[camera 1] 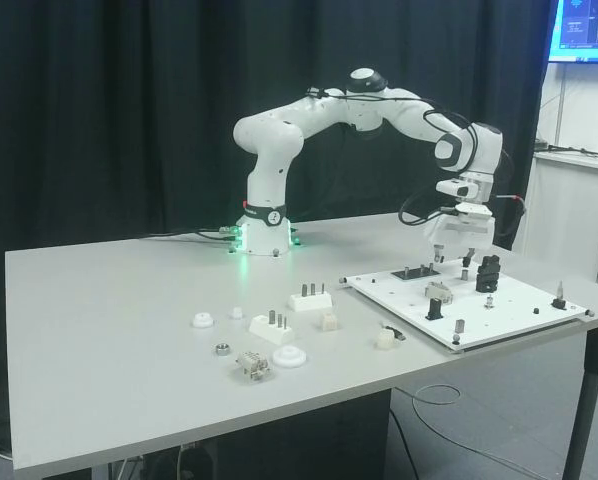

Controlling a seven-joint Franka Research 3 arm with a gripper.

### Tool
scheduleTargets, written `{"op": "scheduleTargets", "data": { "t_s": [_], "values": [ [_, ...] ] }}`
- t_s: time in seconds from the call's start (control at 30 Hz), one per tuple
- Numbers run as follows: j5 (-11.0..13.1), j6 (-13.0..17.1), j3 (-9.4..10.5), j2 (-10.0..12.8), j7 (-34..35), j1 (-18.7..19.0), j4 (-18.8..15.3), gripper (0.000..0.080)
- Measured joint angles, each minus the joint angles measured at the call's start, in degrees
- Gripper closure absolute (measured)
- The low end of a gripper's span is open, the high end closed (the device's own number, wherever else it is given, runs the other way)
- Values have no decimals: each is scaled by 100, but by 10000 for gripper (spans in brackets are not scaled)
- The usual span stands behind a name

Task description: Pick bolt 4.

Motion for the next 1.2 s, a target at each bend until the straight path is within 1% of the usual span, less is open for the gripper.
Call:
{"op": "scheduleTargets", "data": {
  "t_s": [0.67, 1.2],
  "values": [
    [-63, -20, -192, -5, -1, 7, -50, 3],
    [-95, -89, -461, -7, -76, 12, -122, 3]
  ]
}}
